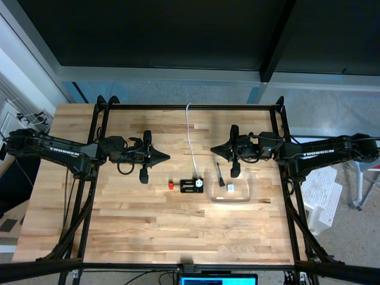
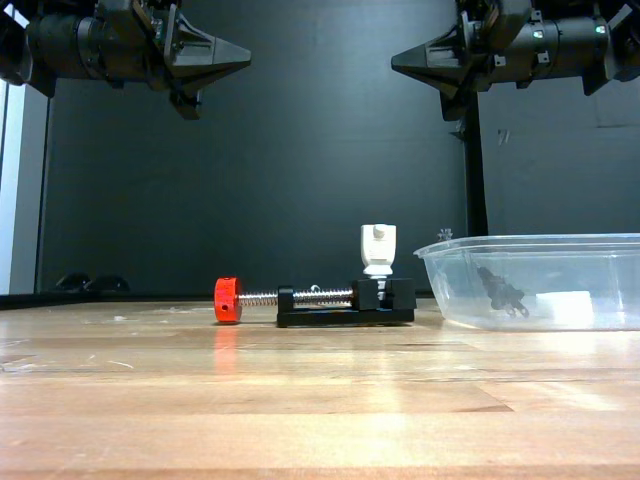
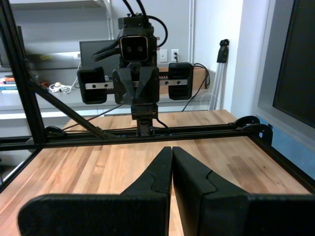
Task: Remove the power plug from the receptacle and place in the container
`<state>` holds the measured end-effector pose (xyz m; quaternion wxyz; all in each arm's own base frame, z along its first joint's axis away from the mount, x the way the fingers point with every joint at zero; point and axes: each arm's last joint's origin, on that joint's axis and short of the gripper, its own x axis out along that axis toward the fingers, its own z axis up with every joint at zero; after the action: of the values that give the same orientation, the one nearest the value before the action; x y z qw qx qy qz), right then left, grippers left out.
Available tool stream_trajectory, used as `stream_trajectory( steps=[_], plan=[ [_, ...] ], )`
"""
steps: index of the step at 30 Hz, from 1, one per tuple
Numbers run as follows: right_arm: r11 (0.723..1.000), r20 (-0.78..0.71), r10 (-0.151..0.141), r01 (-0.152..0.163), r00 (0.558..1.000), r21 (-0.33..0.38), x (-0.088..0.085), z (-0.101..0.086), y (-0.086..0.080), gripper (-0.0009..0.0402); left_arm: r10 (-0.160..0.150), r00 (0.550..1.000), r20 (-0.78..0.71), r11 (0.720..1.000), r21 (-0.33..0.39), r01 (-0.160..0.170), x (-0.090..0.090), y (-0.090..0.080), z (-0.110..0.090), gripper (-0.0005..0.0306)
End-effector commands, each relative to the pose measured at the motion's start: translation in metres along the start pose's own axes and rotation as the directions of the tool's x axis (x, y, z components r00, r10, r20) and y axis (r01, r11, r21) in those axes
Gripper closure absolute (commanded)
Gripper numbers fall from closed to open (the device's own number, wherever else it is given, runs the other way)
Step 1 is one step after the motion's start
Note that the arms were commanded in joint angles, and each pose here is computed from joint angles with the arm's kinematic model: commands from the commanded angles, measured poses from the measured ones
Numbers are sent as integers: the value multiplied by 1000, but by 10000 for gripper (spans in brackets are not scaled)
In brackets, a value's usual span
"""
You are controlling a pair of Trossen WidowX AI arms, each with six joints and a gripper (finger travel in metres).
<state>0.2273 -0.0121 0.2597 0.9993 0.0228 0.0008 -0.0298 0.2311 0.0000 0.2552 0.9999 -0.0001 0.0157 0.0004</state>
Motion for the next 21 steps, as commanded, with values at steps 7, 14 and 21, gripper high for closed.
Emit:
stream_trajectory(
  steps=[7, 14, 21],
  plan=[
    [1000, -5, 14, -14, 1000, -2, -1, -4, 1, 393, 0, 1000, 0, 1000, 0, 0, 0, 0, 0, 300],
    [1000, -2, 16, -16, 1000, -1, -1, -3, 1, 393, 0, 1000, 0, 1000, 0, 0, 0, 0, 0, 300],
    [1000, -5, 20, -20, 1000, -6, 0, -4, 2, 393, 0, 1000, 0, 1000, 0, 0, 0, 0, 0, 300]
  ],
)
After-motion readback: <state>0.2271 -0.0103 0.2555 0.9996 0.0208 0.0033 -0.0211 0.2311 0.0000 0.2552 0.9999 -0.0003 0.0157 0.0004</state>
